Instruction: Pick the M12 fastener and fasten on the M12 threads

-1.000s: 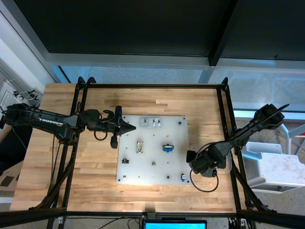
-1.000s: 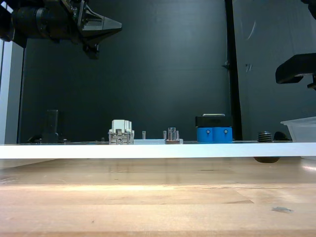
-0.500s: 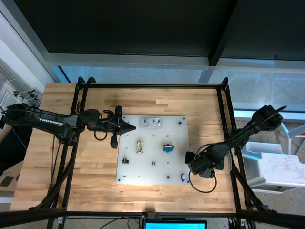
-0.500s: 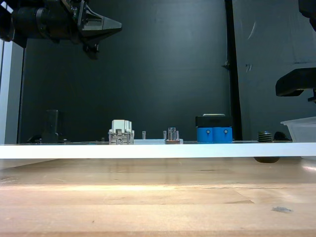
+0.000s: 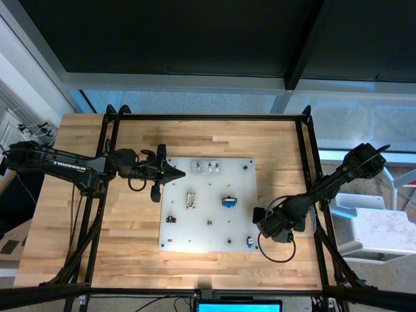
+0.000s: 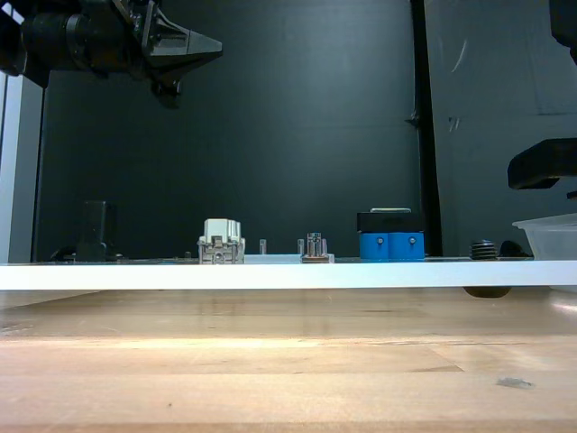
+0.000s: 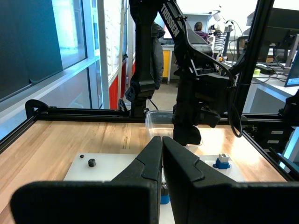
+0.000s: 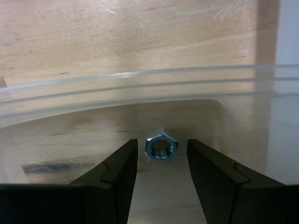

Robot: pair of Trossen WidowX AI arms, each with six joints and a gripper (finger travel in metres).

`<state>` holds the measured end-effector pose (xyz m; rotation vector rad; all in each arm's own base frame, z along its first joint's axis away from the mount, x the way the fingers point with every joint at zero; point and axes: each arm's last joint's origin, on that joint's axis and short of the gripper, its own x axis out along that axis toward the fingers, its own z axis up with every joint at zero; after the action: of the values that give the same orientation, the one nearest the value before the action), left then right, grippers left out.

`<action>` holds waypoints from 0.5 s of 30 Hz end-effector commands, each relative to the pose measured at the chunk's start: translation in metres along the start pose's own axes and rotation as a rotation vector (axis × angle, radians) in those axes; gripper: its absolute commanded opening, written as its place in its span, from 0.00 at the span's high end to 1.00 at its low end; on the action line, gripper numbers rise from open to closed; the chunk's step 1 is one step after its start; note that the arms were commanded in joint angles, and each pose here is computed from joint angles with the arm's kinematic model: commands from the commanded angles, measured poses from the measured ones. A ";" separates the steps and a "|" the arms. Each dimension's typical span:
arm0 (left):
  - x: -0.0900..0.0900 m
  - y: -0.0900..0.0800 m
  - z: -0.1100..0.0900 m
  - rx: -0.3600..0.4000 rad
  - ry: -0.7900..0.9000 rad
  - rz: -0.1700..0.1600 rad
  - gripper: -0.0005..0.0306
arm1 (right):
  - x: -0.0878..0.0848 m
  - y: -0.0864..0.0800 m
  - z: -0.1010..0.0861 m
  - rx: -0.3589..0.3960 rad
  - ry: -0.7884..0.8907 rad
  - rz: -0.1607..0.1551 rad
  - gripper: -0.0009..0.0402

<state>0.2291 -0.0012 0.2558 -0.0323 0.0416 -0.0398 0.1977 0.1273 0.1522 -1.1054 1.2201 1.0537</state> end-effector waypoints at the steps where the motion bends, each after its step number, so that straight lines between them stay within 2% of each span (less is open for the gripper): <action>1: 0.000 0.000 0.000 0.000 0.000 0.000 0.98 | 0.002 0.001 -0.001 0.000 0.000 -0.002 0.62; 12: 0.000 0.000 0.000 0.000 0.000 0.000 0.98 | 0.004 0.001 -0.001 0.001 -0.012 -0.011 0.64; 15: 0.000 0.000 0.000 0.000 0.000 0.000 0.98 | 0.004 0.001 0.000 0.001 -0.031 0.004 0.66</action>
<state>0.2291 -0.0012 0.2558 -0.0323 0.0416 -0.0398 0.1972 0.1271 0.1483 -1.0940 1.2012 1.0581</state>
